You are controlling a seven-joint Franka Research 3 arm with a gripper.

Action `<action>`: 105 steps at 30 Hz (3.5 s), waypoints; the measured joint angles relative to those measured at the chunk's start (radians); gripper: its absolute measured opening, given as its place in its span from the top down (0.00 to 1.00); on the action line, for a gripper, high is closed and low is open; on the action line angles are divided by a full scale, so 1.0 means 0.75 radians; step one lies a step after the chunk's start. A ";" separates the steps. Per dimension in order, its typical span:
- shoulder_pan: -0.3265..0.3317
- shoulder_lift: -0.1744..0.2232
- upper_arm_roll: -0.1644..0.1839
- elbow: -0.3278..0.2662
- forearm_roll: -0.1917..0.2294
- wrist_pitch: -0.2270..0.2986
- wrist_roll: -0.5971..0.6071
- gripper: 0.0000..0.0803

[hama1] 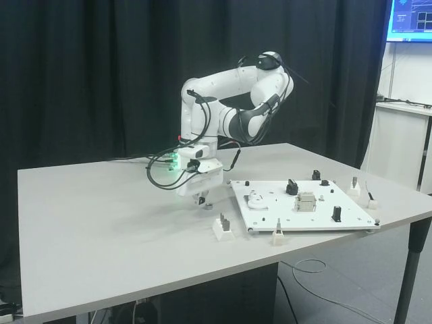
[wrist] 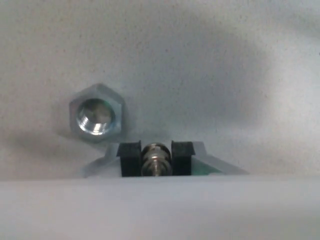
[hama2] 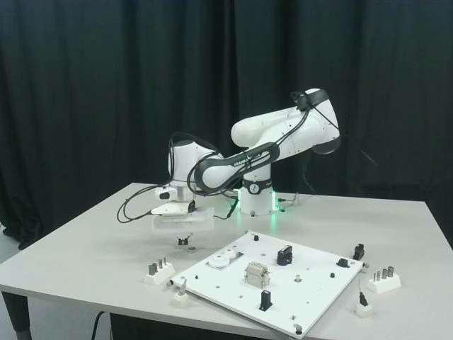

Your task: Insert BNC.

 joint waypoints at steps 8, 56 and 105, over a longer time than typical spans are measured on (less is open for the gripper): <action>0.001 0.001 -0.010 0.002 -0.010 -0.008 0.023 0.85; 0.292 0.048 -0.269 0.073 -0.150 -0.309 0.649 0.85; 0.573 0.070 -0.167 0.466 -0.162 -0.205 1.392 0.85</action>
